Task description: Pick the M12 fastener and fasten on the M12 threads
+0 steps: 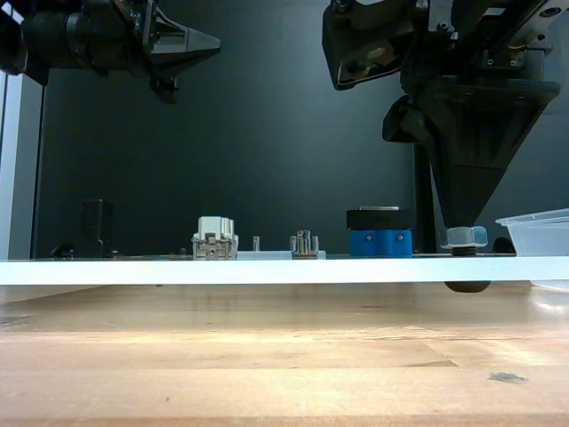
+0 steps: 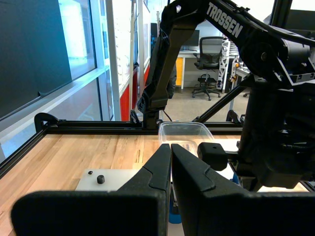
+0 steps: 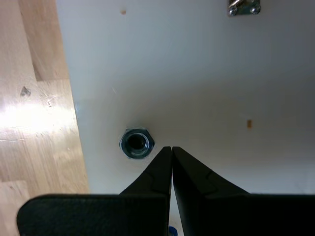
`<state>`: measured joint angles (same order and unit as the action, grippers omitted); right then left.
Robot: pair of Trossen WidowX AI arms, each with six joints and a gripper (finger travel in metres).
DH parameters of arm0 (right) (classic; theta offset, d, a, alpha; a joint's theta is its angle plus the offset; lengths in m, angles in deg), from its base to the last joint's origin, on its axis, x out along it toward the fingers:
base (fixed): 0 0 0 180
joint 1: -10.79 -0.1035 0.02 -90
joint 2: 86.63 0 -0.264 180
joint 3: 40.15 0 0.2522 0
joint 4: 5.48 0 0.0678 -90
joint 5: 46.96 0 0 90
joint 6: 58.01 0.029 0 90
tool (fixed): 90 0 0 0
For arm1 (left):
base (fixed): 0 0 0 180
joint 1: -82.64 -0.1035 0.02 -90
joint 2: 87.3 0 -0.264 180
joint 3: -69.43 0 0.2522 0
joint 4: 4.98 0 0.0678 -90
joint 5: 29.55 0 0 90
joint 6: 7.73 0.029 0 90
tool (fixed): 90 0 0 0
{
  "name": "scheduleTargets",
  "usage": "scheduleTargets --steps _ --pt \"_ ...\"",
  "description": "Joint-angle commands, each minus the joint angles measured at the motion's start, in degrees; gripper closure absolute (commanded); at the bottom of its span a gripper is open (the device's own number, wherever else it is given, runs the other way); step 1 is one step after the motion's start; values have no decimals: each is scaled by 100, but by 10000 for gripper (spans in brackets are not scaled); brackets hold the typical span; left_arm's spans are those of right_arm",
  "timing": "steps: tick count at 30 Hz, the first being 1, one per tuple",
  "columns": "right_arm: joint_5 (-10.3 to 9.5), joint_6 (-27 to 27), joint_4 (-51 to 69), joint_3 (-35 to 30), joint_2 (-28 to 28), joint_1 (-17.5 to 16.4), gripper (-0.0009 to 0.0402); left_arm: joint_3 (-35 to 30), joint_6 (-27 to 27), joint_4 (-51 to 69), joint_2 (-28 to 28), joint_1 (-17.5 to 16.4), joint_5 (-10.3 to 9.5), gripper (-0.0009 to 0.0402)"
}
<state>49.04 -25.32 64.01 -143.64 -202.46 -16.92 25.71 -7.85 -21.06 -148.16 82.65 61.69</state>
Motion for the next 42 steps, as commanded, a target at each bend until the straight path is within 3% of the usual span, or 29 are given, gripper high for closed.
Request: scheduleTargets --steps 1,9,10,11,12,14,15,16,18,25,27,33,35,42 --pt "-4 31 -9 20 0 -7 393 0 2 -2 0 0 2 393" --pt "-9 146 -83 61 0 -20 393 0 2 -2 0 0 2 393" --pt "-76 166 -138 81 0 -20 393 0 2 0 0 0 2 393" --pt "-262 164 -197 98 0 -20 393 0 2 -2 0 -2 2 393" --pt "-629 162 -251 114 0 -22 393 0 2 0 0 0 2 393" --pt "-1554 125 -247 114 4 -17 393 0 2 0 0 -2 2 393" --pt "-1812 111 -227 114 26 -17 393 0 2 0 0 0 2 393" --pt "-1864 114 -199 114 37 -20 393 0 2 -2 0 0 2 393" --pt "-1773 109 -76 114 87 -20 393 0 2 0 0 0 2 393" --pt "-1727 -11 15 107 149 -20 393 0 2 0 0 0 2 393" --pt "-1427 4 17 63 186 -20 393 0 2 -2 0 0 2 393" --pt "-151 -13 57 -68 328 -20 393 0 2 0 0 0 2 393" --pt "149 -13 66 -63 310 -17 393 0 2 -7 2 -2 2 393" --pt "240 -11 13 -48 76 -59 393 0 2 -4 0 -2 2 393"
